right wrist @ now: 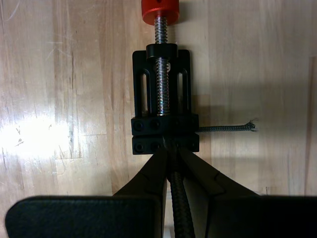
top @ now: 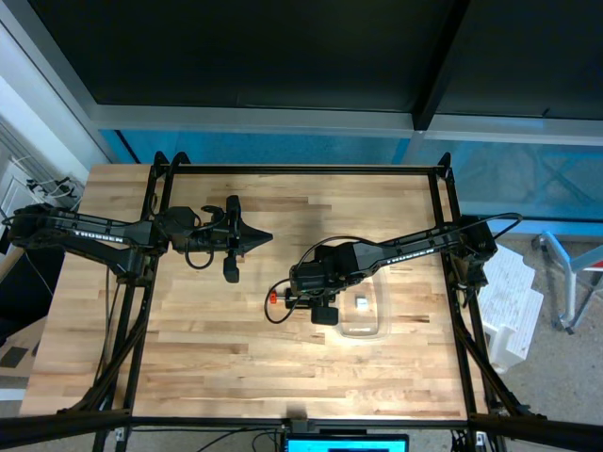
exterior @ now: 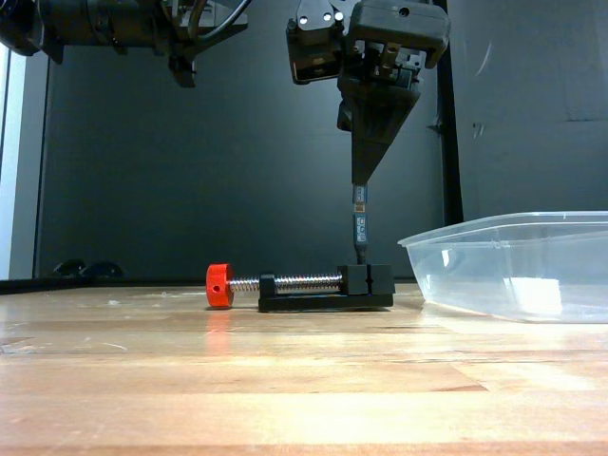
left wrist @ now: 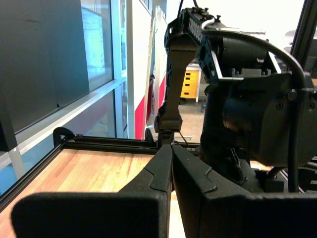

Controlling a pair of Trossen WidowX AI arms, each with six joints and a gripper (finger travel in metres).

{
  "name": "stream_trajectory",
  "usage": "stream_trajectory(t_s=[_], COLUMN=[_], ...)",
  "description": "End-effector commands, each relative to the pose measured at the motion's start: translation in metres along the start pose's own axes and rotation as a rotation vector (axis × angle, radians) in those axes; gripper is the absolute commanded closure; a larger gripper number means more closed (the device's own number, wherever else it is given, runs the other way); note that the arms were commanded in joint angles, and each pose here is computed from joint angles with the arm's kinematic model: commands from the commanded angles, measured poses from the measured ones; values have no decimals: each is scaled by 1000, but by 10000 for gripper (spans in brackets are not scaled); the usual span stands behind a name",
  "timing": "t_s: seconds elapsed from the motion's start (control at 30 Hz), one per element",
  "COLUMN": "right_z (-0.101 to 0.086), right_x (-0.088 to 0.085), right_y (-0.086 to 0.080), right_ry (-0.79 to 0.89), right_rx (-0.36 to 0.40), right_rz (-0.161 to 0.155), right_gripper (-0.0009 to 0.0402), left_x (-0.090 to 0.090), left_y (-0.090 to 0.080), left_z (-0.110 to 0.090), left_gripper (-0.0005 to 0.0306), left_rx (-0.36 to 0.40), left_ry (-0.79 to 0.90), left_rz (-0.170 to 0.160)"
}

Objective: Pick the usb-c connector and install on the hub

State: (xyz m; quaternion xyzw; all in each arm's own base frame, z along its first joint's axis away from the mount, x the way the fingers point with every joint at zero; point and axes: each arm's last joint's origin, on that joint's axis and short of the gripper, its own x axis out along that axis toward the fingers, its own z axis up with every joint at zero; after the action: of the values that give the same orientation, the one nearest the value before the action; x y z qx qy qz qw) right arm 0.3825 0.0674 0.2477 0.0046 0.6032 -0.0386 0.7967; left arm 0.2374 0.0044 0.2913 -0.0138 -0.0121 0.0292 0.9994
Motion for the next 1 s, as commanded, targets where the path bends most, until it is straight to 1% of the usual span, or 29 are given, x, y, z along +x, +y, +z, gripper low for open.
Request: stream_trajectory(t_s=[0.03, 0.3, 0.73, 1.0], right_z=[0, 0, -3, -1], right_x=[1, 1, 12, 13], right_y=[0, -1, -2, -6], right_ry=[0, 0, -7, -11], right_rx=[1, 2, 8, 22], right_rz=[-1, -2, -1, -3], right_gripper=[391, 392, 391, 392], left_x=[0, 0, 0, 0], left_y=[0, 0, 0, 0], left_z=[0, 0, 0, 0], left_gripper=[300, 300, 300, 300], left_rx=[0, 0, 0, 0], left_ry=[0, 0, 1, 1], left_rz=[0, 0, 0, 0])
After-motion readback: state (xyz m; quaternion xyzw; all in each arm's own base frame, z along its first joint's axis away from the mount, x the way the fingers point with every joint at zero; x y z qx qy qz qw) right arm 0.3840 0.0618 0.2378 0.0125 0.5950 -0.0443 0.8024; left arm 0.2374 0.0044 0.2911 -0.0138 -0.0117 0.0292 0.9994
